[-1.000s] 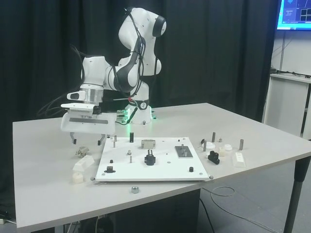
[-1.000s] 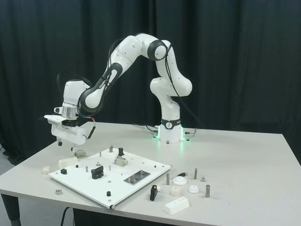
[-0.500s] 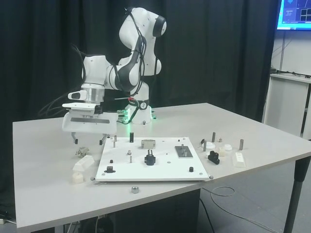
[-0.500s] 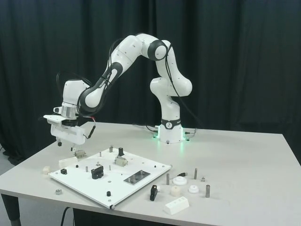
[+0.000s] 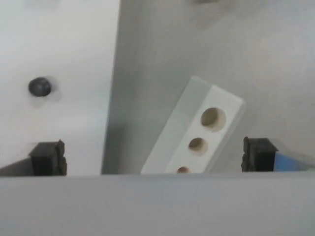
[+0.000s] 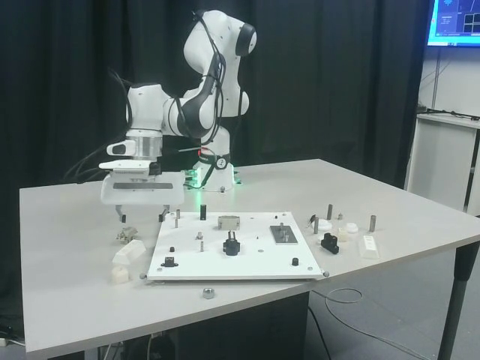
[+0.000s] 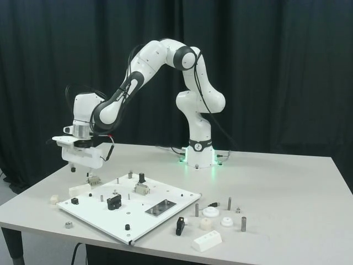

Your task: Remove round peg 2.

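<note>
- Grey first: found the table (image 6: 67, 300) spread across the lower half of the first room view, bearing every part, likely so that all lay within reach.
- Saw the white arm (image 6: 202, 105) bolted at the rear centre, folded over and down toward the left of the frame, presumably to bring the wrist low over the workpieces.
- Noted the white board (image 6: 247, 255) lying flat at lower centre, with pegs and black fittings standing upright on it, held so for straight upward pulls.
- Found the gripper (image 6: 142, 216) hanging clear of the table just left of the board's rear-left corner, holding nothing; confirmed in the wrist view, fingertips (image 5: 47, 157) set wide apart, probably readied to close around a peg.
- Spotted a white block (image 5: 206, 132) with a row of holes, lying on the table beside the board's edge and directly below the gripper, perhaps a parking place for pulled pegs.
- Could not tell which peg counted as round peg 2; judged the nearest candidate to be the upright peg (image 6: 176, 219) at the board's rear-left corner, seated and not yet grasped.
</note>
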`<action>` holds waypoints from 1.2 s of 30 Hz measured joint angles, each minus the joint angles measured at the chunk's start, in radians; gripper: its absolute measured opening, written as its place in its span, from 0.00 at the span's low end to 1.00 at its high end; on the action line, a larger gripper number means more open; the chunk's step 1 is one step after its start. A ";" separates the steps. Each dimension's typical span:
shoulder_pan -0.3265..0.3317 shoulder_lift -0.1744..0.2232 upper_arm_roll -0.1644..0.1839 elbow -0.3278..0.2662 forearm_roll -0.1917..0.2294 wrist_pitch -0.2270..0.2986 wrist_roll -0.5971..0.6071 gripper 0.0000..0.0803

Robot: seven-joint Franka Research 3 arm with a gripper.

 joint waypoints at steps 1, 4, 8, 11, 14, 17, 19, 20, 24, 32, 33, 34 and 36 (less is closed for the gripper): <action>0.000 -0.003 0.000 -0.002 0.000 -0.010 -0.005 1.00; 0.001 -0.015 0.000 -0.011 0.000 -0.031 -0.016 1.00; 0.004 -0.036 0.000 -0.032 0.000 -0.050 -0.029 1.00; 0.007 -0.057 0.000 -0.057 -0.001 -0.051 -0.044 1.00; 0.011 -0.079 -0.001 -0.086 -0.002 -0.050 -0.060 1.00; 0.015 -0.101 -0.001 -0.117 -0.005 -0.045 -0.074 1.00; 0.018 -0.115 -0.001 -0.137 -0.006 -0.040 -0.084 1.00; 0.020 -0.122 -0.001 -0.147 -0.007 -0.037 -0.087 1.00; 0.028 -0.148 -0.001 -0.190 -0.007 -0.016 -0.100 1.00; 0.056 -0.182 -0.001 -0.277 -0.007 0.049 -0.101 1.00; 0.060 -0.185 -0.001 -0.286 -0.007 0.057 -0.098 1.00; 0.064 -0.187 -0.001 -0.296 -0.007 0.067 -0.093 1.00; 0.073 -0.190 -0.001 -0.314 -0.007 0.087 -0.084 1.00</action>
